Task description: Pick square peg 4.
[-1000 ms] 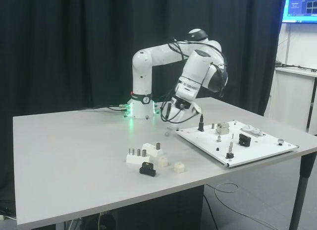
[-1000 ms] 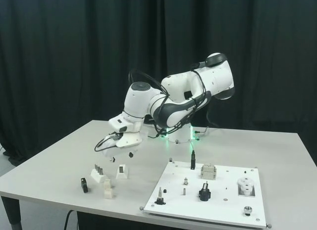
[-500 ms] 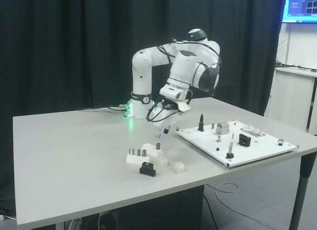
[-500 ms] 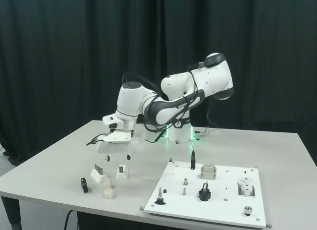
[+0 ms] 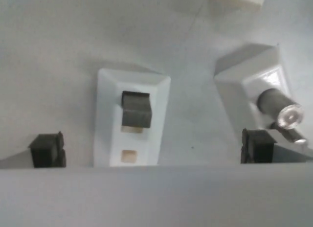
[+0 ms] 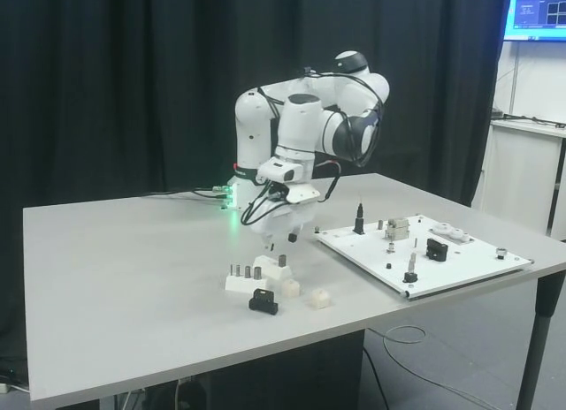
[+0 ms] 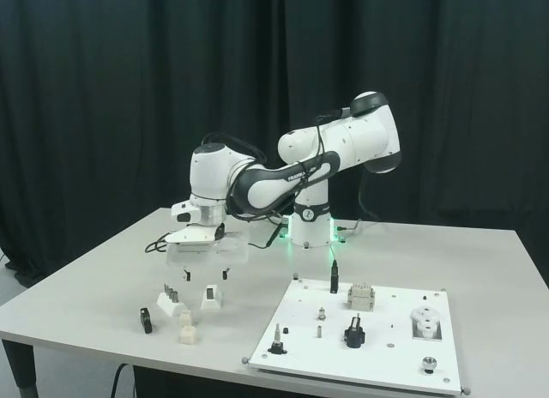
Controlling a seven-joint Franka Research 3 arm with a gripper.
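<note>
Two black fingertips (image 5: 47,150) are seen in the wrist view, spread well apart, with nothing held between them; the gripper (image 5: 151,149) is thus open over the white holder (image 5: 131,120). Seated in that holder's socket is the peg (image 5: 135,109), a dark square-section block seen end-on, so its long axis is judged to run straight up toward the camera; an empty square socket lies just beside it in the same holder. A second holder (image 5: 254,90) with a round pin (image 5: 279,108) stands near, apart from the first. In the first room view, the arm (image 6: 305,127) is bent low so that the gripper (image 6: 280,239) hangs just above the peg (image 6: 282,258), which is seen upright in its holder (image 6: 272,267) on the grey table (image 6: 115,260), left of the white board (image 6: 424,251). Such a placement is judged to keep the peg's flat sides free for a grasp from above. In the second room view, the gripper (image 7: 206,274) is likewise seen above the peg (image 7: 211,292), whose holder (image 7: 211,298) stands near the table's left front, well apart from the board (image 7: 360,338).
</note>
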